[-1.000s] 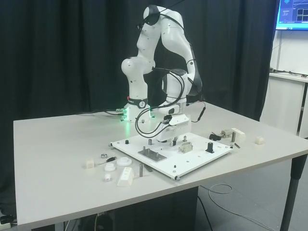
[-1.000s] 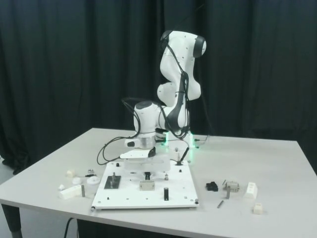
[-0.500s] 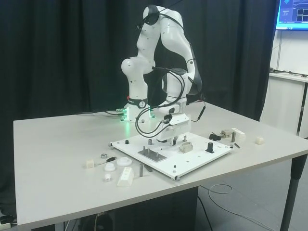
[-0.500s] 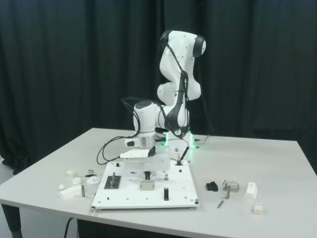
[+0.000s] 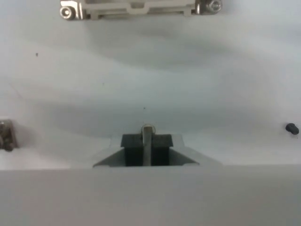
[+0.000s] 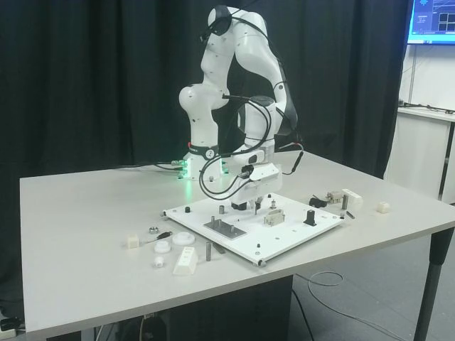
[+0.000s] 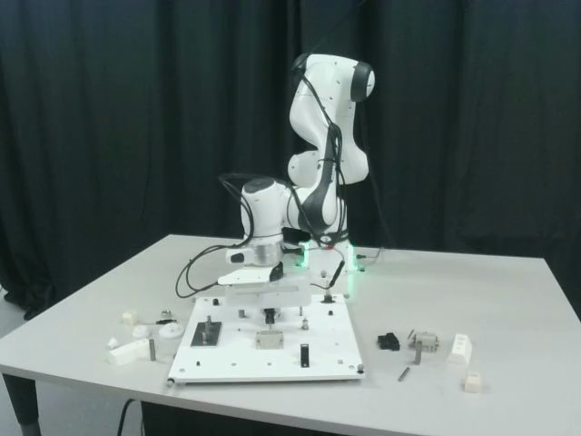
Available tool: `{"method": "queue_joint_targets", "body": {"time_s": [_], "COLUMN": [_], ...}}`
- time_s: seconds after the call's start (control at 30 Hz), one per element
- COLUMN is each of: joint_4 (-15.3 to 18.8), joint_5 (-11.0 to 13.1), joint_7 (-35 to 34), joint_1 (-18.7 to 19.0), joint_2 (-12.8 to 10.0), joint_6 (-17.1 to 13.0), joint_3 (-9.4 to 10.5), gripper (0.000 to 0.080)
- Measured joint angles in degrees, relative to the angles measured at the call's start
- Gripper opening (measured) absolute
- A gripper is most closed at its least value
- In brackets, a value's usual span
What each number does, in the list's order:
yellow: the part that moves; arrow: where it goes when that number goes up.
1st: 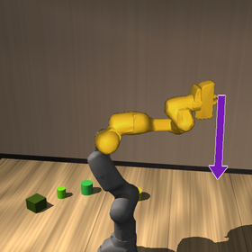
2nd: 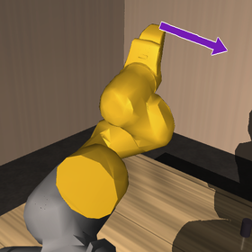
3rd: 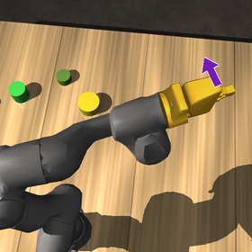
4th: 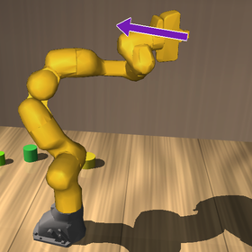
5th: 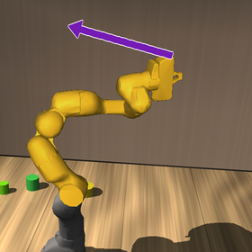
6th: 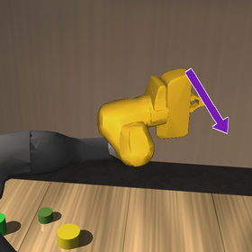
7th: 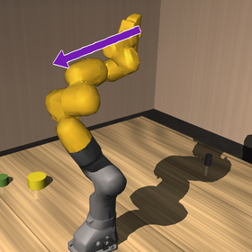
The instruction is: Remove square peg 1.
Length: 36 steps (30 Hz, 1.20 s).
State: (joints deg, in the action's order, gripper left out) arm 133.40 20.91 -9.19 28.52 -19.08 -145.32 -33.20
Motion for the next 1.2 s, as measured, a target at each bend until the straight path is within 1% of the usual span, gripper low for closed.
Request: {"method": "queue_joint_targets", "body": {"time_s": [0.37,0.8,1.0,1.2], "joint_4": [-0.03,-0.2,-0.2,-0.14], "joint_5": [-0.19,-3.52,-4.3,-4.82], "joint_7": [0.19,2.37,2.37,2.37], "joint_1": [-0.01,0.0,-0.01,-0.2], "joint_2": [-0.02,0.06,0.49,1.71], "joint_6": [-0.05,-0.06,0.17,1.06], "joint_3": [0.09,0.47,0.49,0.4], "gripper": [0.0032,0.0032,0.0032,0.0032]}}
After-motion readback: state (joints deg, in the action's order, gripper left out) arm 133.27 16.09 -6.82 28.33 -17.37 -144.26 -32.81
